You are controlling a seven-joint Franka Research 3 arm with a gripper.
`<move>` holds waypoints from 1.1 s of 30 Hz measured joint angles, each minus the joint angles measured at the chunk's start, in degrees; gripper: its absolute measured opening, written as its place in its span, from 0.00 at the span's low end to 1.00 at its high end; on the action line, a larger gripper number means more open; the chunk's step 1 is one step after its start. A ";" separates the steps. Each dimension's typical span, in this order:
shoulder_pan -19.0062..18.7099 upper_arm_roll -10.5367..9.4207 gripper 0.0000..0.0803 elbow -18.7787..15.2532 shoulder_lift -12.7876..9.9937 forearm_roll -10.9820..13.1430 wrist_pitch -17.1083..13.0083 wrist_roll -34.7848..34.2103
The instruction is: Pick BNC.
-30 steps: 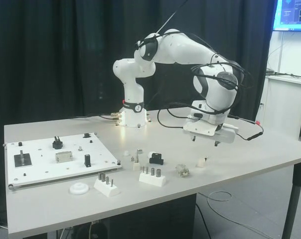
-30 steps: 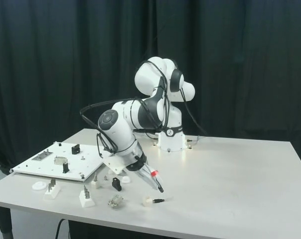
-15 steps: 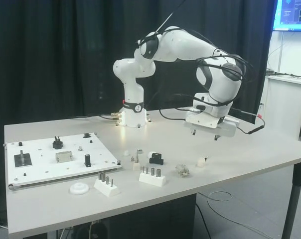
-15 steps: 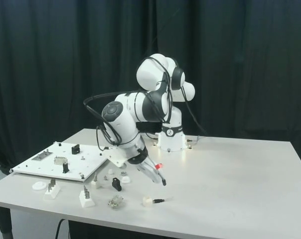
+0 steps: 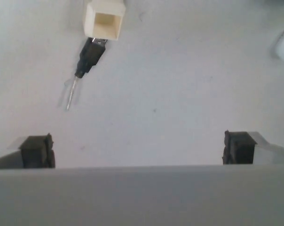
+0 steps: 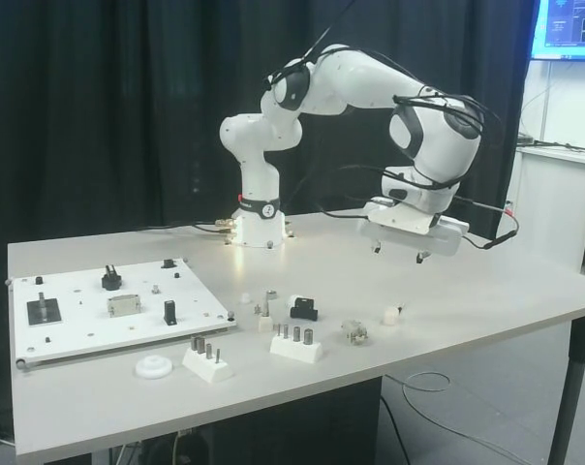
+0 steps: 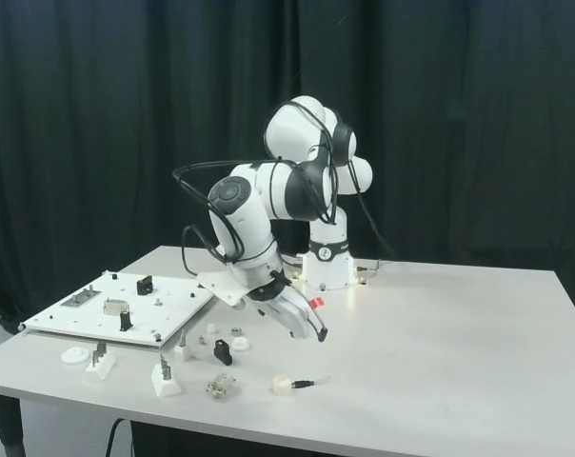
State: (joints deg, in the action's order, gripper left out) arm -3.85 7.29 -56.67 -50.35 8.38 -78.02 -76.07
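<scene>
Wrist view shows the gripper (image 5: 137, 149) with its two black fingertips (image 5: 36, 151) spread wide and nothing between them, looking down on bare grey table (image 5: 179, 84). It hangs well above the table, so no grasp is under way. Ahead of it lies a small white holder (image 5: 104, 19) with a black plug and thin pin, set flat and apart from the other parts, probably for clear access. Which of the loose pieces is the BNC I cannot tell; none is held.

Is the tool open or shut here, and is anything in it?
Open and empty: in the wrist view the tool has its two fingertips far apart, with only bare table between them.
</scene>
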 joint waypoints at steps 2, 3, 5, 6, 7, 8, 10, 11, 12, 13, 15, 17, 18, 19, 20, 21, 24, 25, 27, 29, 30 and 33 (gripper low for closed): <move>-0.02 -0.18 1.00 0.00 0.12 -0.69 -0.10 0.06; -0.04 -0.23 1.00 0.00 0.15 -1.02 -0.17 0.14; -0.11 -0.24 1.00 0.00 0.19 -1.52 -0.29 0.44; -0.15 -0.24 1.00 0.00 0.20 -1.79 -0.33 0.58; -0.18 -0.24 1.00 0.00 0.20 -2.08 -0.35 0.75; -0.23 -0.24 1.00 0.00 0.20 -2.38 -0.37 0.97; -0.30 -0.24 1.00 0.00 0.20 -2.86 -0.38 1.36; -0.32 -0.24 1.00 -0.01 0.20 -3.13 -0.38 1.46; -0.35 -0.24 1.00 -0.01 0.20 -3.47 -0.38 1.52; -0.36 -0.24 1.00 -0.02 0.20 -3.83 -0.38 1.57; -0.38 -0.24 1.00 -0.04 0.20 -4.51 -0.34 1.75; -0.38 -0.24 1.00 -0.07 0.21 -5.13 -0.26 2.07; -0.37 -0.24 1.00 -0.09 0.21 -5.42 -0.21 2.28; -0.37 -0.24 1.00 -0.10 0.22 -5.72 -0.17 2.53; -0.37 -0.24 1.00 -0.12 0.23 -6.00 -0.13 2.78; -0.37 -0.24 1.00 -0.13 0.24 -6.28 -0.09 3.00; -0.35 -0.24 1.00 -0.18 0.30 -7.01 0.12 3.62; -0.32 -0.24 1.00 -0.19 0.32 -7.22 0.22 3.76; -0.26 -0.24 1.00 -0.22 0.39 -7.70 0.53 4.01; -0.17 -0.24 1.00 -0.26 0.48 -8.27 0.87 4.26; -0.13 -0.24 1.00 -0.29 0.53 -8.58 0.99 4.47; 0.05 -0.24 1.00 -0.43 0.70 -9.53 1.25 5.95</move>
State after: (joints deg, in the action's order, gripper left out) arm -3.80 7.04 -57.10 -49.65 -1.15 -76.77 -70.12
